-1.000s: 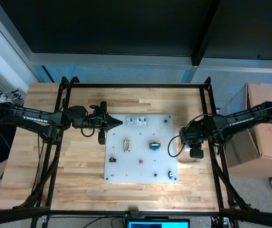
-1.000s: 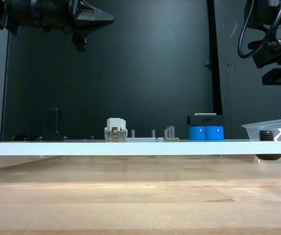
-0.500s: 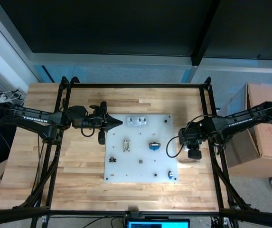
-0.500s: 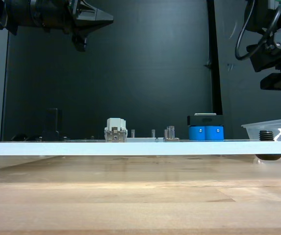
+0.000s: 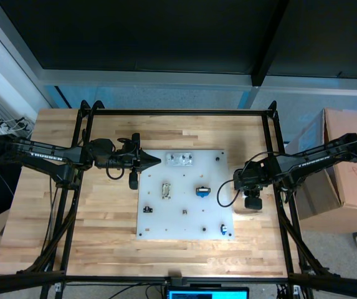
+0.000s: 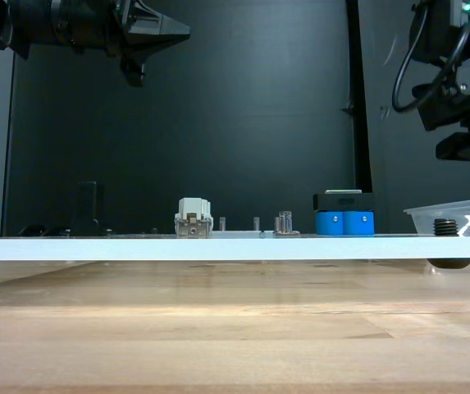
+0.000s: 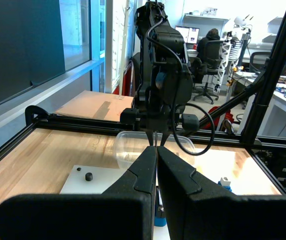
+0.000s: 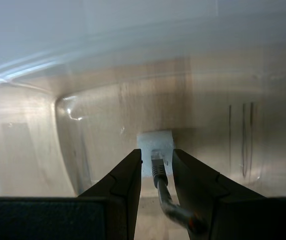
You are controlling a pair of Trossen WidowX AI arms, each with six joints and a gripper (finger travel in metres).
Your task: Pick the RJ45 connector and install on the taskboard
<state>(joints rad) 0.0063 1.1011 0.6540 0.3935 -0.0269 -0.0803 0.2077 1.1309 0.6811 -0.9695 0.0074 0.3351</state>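
The RJ45 connector [image 8: 155,145] is a pale plug on a grey cable [image 8: 158,180]. It sits between the tips of my right gripper [image 8: 156,152], whose fingers are close against its sides, inside the clear plastic tray [image 8: 83,130]. In the high view my right gripper [image 5: 251,202] hangs over the tray [image 5: 247,213], just off the right edge of the white taskboard [image 5: 178,218]. In the low view it [image 6: 468,152] hovers above the tray's rim [image 6: 452,212]. My left gripper [image 5: 158,161] is shut and empty, held high over the board's far left corner, its tips [image 7: 156,145] pressed together.
On the board stand a blue block [image 5: 202,191], a grey connector housing [image 5: 166,190], a small blue part [image 5: 225,230] and several pegs. A black threaded piece [image 6: 444,226] lies in the tray. A black frame rail [image 5: 278,162] runs beside the tray. A cardboard box [image 5: 349,168] sits at the far right.
My right gripper has come down toward the tray and shifted slightly left toward the board. The left arm has not moved.
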